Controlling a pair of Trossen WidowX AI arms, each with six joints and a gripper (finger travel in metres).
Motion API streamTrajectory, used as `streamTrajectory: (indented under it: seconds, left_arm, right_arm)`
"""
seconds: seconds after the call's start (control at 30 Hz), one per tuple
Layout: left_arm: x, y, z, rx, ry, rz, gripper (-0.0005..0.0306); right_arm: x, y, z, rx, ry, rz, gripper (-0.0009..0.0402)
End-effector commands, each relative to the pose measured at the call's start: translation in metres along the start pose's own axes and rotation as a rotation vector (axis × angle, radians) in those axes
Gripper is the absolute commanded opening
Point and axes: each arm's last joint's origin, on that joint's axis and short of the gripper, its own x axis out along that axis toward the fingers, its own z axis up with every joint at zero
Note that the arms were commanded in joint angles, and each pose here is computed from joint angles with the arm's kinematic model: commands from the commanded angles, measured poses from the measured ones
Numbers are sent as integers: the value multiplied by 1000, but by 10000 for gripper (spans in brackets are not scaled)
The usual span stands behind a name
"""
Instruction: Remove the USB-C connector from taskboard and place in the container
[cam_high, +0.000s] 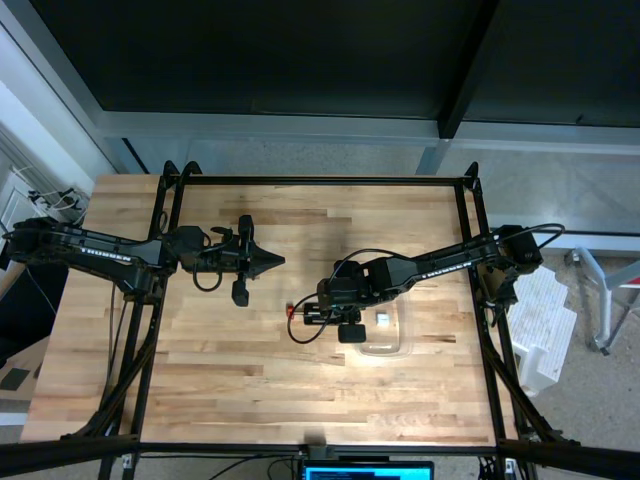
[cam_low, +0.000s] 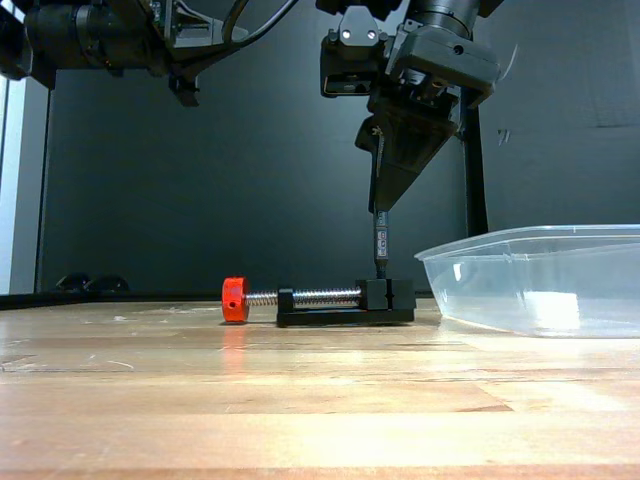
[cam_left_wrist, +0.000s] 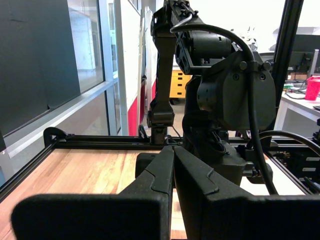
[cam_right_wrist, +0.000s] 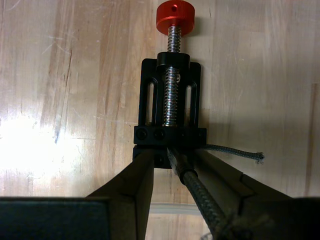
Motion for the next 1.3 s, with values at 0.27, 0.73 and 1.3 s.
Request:
streamTrajectory:
  seconds: [0.27,0.73,1.3]
  left_arm:
    - [0,0,0,0,0,0,0]
    - [0,0,0,0,0,0,0]
    - [0,0,0,0,0,0,0]
  right_arm:
    - [0,-1,0,3,0,-1,52]
    - [0,-3,0,0,0,-3,0]
    - [-15,-5,0,5,-34,0,0]
